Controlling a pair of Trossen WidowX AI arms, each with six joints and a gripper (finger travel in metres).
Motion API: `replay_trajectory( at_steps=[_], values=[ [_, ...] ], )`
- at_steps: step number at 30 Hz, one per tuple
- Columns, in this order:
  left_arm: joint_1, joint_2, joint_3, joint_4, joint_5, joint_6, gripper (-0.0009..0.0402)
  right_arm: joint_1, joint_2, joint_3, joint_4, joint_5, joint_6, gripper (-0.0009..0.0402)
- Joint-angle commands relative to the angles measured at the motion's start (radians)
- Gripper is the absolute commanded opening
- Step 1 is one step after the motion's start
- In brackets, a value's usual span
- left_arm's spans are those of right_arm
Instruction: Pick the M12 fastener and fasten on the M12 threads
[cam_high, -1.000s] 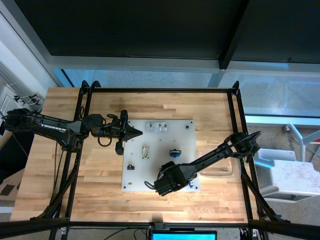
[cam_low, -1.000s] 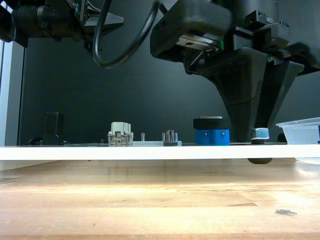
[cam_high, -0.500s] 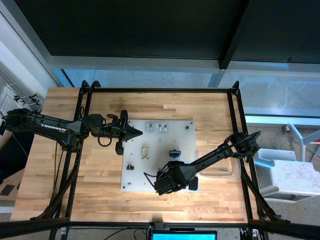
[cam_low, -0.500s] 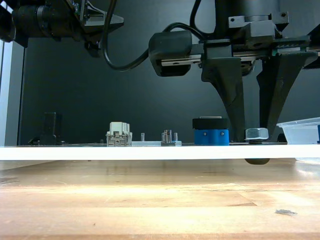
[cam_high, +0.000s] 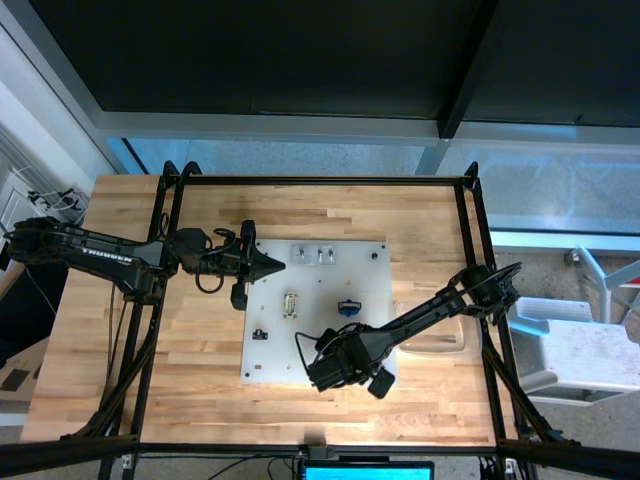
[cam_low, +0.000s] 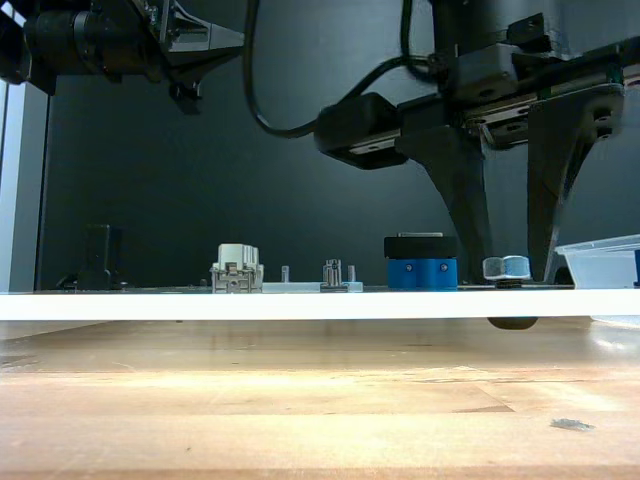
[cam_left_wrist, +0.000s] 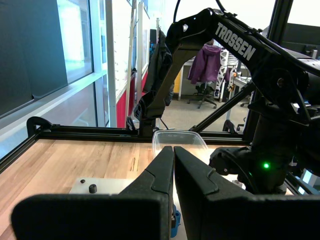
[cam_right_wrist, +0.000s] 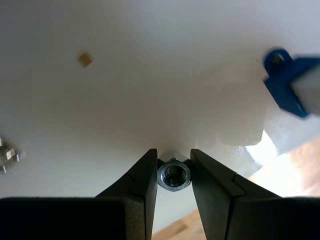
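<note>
The right hand, at the lower right of the low view, points straight down and grasps the small silver hexagonal nut between its black fingers. The nut sits on its short black stud at the near right edge of the flat white board. The left hand, clenched on nothing, hovers over the board's far left part, above the pale wooden tabletop.

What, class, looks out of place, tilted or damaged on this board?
Nothing stands out. The silver nut sits level on its stud at the white board's near right edge, the right gripper's jaws closed around it. The left gripper hangs parked over the board's far left edge.
</note>
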Motion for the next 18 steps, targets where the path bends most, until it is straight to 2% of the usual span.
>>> replay_trajectory(
  at_steps=[1,5,7,18],
  values=[
    [0.0,0.0,0.0,0.0,0.0,0.0,0.0,0.0,0.0,0.001,0.0,0.003,0.163,0.0029],
    [0.0,0.0,0.0,0.0,0.0,0.0,0.0,0.0,0.0,0.001,0.0,0.003,0.352,0.0029],
    [0.0,0.0,0.0,0.0,0.0,0.0,0.0,0.0,0.0,0.001,0.0,0.003,0.393,0.0029],
    [0.0,0.0,0.0,0.0,0.0,0.0,0.0,0.002,0.0,0.001,0.001,0.011,0.386,0.0029]
  ],
)
